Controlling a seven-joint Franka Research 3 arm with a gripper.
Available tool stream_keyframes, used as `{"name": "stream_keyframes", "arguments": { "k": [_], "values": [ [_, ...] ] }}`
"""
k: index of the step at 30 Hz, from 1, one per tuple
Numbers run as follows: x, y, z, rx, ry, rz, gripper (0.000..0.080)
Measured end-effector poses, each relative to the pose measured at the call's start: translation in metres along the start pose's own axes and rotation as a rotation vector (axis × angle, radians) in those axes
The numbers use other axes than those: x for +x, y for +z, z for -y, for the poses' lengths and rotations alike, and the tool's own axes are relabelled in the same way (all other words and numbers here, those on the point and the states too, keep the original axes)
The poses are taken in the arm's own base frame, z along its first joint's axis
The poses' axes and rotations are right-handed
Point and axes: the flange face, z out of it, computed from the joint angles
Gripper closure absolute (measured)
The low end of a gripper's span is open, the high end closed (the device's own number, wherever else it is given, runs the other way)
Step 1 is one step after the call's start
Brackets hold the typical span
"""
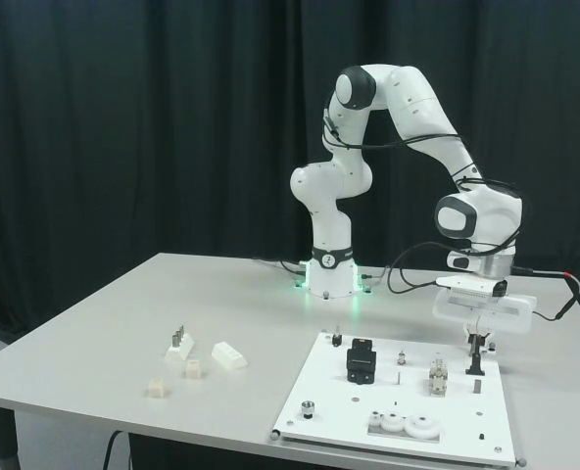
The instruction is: Insert square peg 4.
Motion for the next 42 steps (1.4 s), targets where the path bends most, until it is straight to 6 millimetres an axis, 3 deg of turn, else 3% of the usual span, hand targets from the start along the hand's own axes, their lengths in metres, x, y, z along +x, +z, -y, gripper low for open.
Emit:
{"name": "stream_keyframes", "arguments": {
  "k": [28,42],
  "values": [
    [0.0024,-0.0003,-0.0002,-0.001,-0.034,-0.001,0.0647],
    [0.0029,0.0018,-0.0001,0.0,0.033,0.001,0.0647]
  ]
}}
